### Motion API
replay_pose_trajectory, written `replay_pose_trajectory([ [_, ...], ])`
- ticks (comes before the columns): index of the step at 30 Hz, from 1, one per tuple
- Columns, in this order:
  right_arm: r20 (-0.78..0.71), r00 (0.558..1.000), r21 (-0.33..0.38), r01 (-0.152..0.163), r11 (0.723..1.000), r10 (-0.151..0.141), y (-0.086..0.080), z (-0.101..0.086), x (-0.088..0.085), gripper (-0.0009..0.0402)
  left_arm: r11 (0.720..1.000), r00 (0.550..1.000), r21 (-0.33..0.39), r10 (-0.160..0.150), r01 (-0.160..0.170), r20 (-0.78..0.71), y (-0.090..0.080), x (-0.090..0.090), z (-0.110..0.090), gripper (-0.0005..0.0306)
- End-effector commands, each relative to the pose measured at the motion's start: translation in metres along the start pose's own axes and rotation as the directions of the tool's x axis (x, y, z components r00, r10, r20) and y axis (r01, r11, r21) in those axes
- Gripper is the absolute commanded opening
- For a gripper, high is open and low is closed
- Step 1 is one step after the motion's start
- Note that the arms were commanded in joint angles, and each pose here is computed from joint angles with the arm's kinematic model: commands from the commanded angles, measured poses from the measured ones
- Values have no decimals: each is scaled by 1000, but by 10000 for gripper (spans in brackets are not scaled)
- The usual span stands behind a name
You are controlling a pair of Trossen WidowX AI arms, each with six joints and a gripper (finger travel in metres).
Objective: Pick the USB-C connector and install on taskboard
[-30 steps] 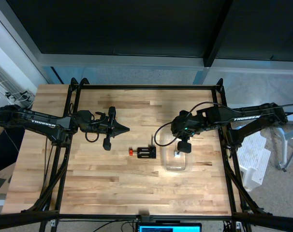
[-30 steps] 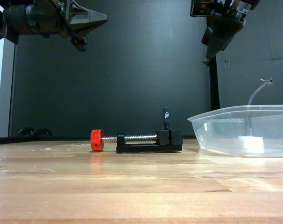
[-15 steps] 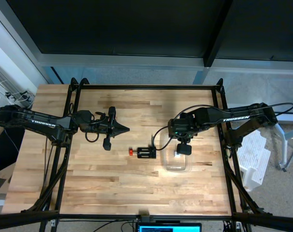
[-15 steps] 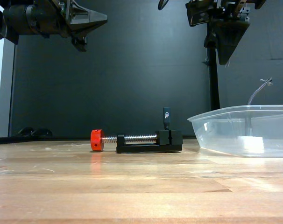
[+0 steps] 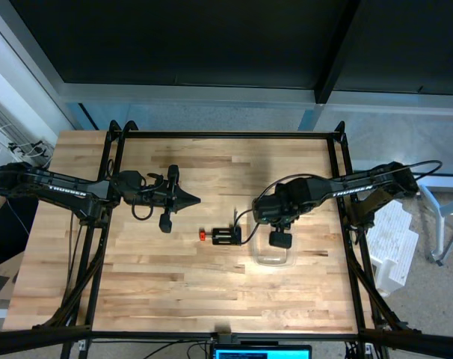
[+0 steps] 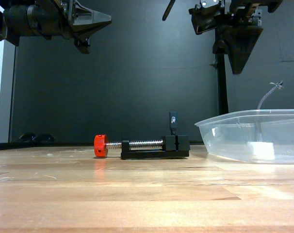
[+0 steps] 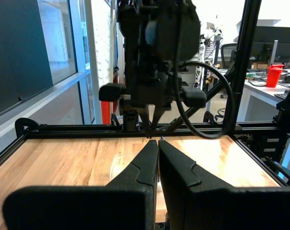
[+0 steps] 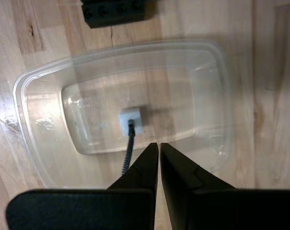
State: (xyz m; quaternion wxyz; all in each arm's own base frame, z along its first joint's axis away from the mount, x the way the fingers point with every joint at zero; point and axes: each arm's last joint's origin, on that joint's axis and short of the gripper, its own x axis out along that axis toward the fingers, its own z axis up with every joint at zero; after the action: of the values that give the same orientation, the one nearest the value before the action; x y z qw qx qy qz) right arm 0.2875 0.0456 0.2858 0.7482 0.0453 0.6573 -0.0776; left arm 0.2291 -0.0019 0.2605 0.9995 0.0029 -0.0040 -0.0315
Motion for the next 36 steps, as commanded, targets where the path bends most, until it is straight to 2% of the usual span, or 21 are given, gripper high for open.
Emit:
replay_pose_trajectory([
  [1,-12,1000,-4,4,1000,-4,4,0,4,34,1000,1000,0,0,0,0,0,0,0,0],
  [6,-52,999,-19,16,1000,-17,9,2,13,84,1000,1000,0,0,0,0,0,0,0,0],
  [9,-73,997,-5,23,1000,-24,12,5,20,111,1000,1000,0,0,0,0,0,0,0,0],
  [12,-92,996,-14,5,1000,-7,16,7,27,134,1000,1000,0,0,0,0,0,0,0,0],
  [17,-109,994,-58,5,998,-11,20,7,32,161,1000,1000,0,0,0,0,0,0,0,0],
  [23,-122,992,-82,6,997,-16,22,4,39,175,1000,1000,0,0,0,0,0,0,0,0],
  [32,-116,993,-100,2,995,-13,26,0,50,174,1000,1000,0,0,0,0,0,0,0,0],
  [36,-124,992,-100,-16,995,4,26,-2,59,174,1000,1000,0,0,0,0,0,0,0,0],
])
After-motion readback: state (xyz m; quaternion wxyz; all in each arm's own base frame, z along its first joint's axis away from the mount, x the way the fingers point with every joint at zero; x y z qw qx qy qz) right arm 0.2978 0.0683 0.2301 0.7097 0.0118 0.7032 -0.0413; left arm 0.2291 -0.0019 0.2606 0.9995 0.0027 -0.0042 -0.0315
